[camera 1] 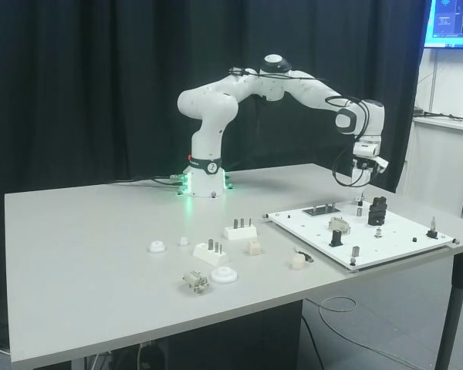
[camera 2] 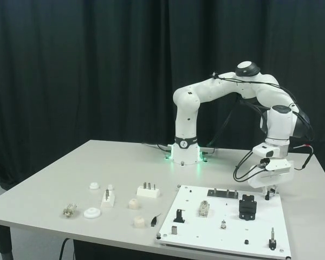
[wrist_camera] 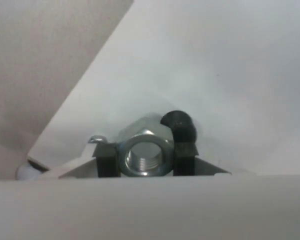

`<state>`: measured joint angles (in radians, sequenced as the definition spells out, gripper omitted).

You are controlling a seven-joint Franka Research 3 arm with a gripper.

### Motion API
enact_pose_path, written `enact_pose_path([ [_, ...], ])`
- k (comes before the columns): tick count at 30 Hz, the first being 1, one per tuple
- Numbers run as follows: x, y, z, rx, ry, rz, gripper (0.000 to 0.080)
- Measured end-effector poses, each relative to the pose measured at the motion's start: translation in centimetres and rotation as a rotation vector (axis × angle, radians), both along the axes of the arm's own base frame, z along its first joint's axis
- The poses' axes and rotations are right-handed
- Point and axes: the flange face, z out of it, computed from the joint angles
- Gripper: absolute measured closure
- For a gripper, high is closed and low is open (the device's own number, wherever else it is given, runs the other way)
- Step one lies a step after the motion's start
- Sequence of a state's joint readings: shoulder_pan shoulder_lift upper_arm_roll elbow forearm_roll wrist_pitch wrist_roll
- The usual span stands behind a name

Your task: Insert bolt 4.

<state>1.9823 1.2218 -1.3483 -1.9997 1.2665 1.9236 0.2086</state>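
Wrist view shows the gripper [wrist_camera: 145, 162] clamped narrowly on a threaded hex bolt [wrist_camera: 144, 156], held between its black fingers [wrist_camera: 106, 164] over the white board [wrist_camera: 215, 75].

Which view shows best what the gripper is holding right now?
The wrist view: the gripper is shut on a threaded metal part, seen end-on between its black pads. In both room views the gripper hangs above the white board, and the held part is too small to make out.
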Motion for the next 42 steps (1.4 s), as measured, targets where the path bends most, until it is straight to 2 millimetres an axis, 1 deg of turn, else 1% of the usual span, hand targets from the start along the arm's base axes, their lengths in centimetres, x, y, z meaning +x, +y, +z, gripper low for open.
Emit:
enact_pose_path([
  [13,0.9,-1.1,0.0,-0.020,-0.012,-0.014,0.0575],
  [42,1.0,-1.2,0.0,-0.014,0.001,-0.016,0.0575],
])
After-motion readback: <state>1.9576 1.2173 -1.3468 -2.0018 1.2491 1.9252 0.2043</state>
